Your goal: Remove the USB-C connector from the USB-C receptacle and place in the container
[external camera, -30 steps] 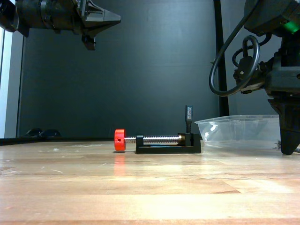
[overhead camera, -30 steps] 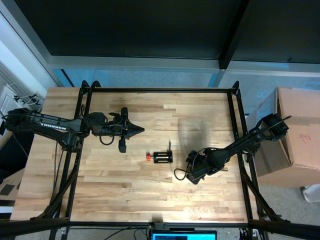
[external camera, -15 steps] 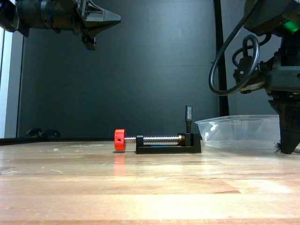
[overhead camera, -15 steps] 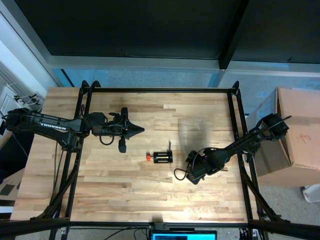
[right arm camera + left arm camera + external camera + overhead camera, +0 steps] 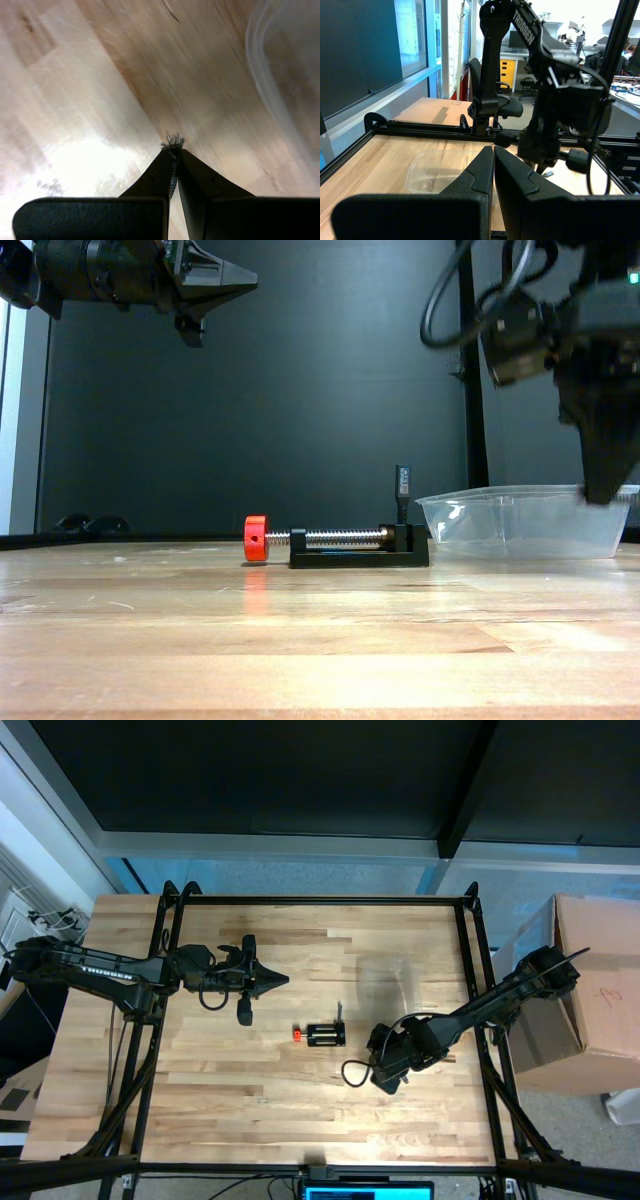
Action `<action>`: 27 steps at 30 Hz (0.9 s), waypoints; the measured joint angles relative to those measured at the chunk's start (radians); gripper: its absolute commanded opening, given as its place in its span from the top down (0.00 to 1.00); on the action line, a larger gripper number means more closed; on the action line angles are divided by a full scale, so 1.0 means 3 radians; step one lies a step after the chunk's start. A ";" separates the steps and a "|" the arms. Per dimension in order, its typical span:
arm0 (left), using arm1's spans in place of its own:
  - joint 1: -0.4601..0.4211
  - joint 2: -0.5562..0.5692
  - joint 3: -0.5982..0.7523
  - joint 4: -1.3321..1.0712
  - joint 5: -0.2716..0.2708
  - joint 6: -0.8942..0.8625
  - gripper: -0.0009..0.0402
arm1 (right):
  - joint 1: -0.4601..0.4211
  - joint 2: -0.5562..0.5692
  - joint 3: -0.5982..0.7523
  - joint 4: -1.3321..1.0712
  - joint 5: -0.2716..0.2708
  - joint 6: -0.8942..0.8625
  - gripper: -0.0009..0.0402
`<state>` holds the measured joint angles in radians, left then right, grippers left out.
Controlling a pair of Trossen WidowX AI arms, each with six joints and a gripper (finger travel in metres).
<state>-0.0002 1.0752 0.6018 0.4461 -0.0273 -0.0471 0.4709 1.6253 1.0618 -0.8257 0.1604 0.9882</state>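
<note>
Standing upright in the USB-C receptacle [image 5: 408, 531] at centre of the low view, USB-C connector [image 5: 402, 483], free of both grippers, right gripper [image 5: 600, 496] at right, fingers pressed together, above the table, overlapping the clear container [image 5: 510, 525], left gripper [image 5: 250, 280] upper left, fingers also pressed together.

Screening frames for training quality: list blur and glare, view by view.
Low view: right pincer, shut, hangs blurred off the table near the clear plastic container. The black USB-C connector, upright in its seat on the black red-knobbed clamp, is sharp. The left pincer, shut, high at left, is sharp but dark. Right wrist view: wooden table smeared, with white glare. High view: container barely visible.
</note>
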 measured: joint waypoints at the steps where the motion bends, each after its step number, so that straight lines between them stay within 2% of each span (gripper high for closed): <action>1: 0.0000 0.0000 0.0000 0.0000 0.0000 -0.0001 0.98 | -0.0001 -0.0009 0.0074 -0.0080 0.0000 -0.0064 0.98; 8: 0.0000 -0.0001 0.0001 -0.0001 -0.0001 -0.0001 0.98 | -0.0072 -0.0130 0.0532 -0.0565 0.0017 -0.0350 0.98; 14: 0.0000 0.0000 0.0000 -0.0001 0.0000 -0.0001 0.98 | -0.0258 -0.0277 0.0561 -0.0661 0.0070 -0.0411 0.98; 27: 0.0000 -0.0001 0.0000 0.0000 -0.0001 0.0000 0.98 | -0.1349 -0.0290 0.0479 -0.0703 0.0108 -0.1316 0.98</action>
<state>-0.0002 1.0748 0.6018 0.4461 -0.0277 -0.0471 0.0662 1.5383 1.2057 -1.0367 0.1928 0.5934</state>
